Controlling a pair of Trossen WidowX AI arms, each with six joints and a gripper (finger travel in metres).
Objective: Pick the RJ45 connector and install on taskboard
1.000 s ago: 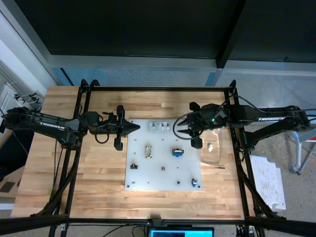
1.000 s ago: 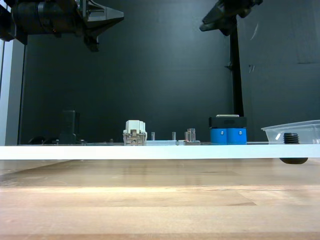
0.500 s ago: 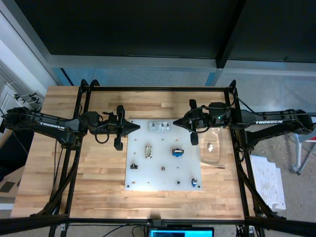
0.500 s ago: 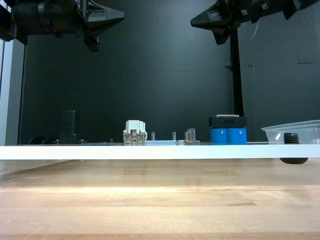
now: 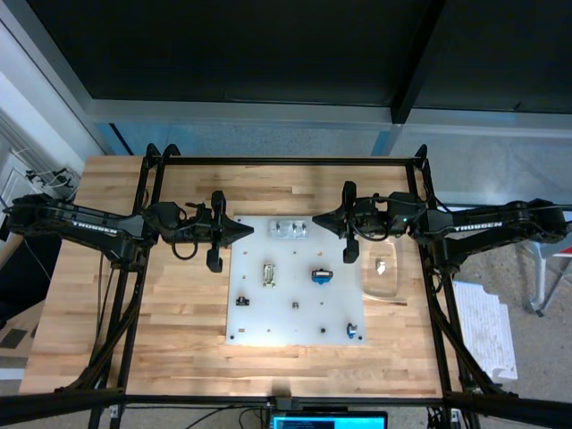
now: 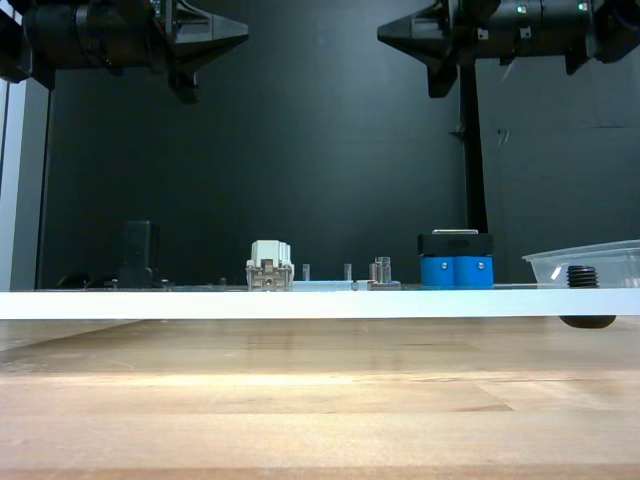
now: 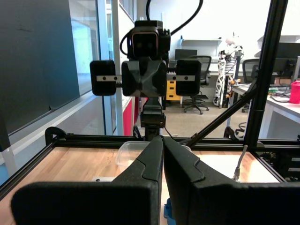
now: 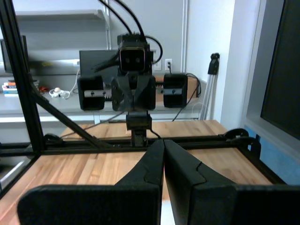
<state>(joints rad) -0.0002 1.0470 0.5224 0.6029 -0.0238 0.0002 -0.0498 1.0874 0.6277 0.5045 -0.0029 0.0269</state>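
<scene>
My right gripper (image 5: 315, 220) hangs high over the white board's (image 5: 268, 308) far right edge, pointing left, shut with nothing in it; its fingers (image 8: 154, 161) press together. Facing it, my left gripper (image 5: 250, 231) is over the board's far left edge, also shut and empty (image 7: 163, 138). In the low view both are well above the board, left (image 6: 245, 38) and right (image 6: 382, 38). The blue jack (image 5: 354, 332) stands at the board's near right corner. A pale shape (image 5: 381, 266) lies in the clear tray (image 5: 382, 290). I see no cable and cannot tell where the connector is.
On the board stand a blue part (image 5: 321, 275), a pale socket (image 5: 268, 273) and silver fittings (image 5: 290, 231). The low view shows a blue block with a dark top (image 6: 455, 268) and the tray's rim (image 6: 585, 255). Black frame rails (image 5: 286, 162) ring the table.
The right gripper's fingers closed from wide open. Its arm levelled out and drew back a little to the right, away from the board. The left arm has not moved.
</scene>
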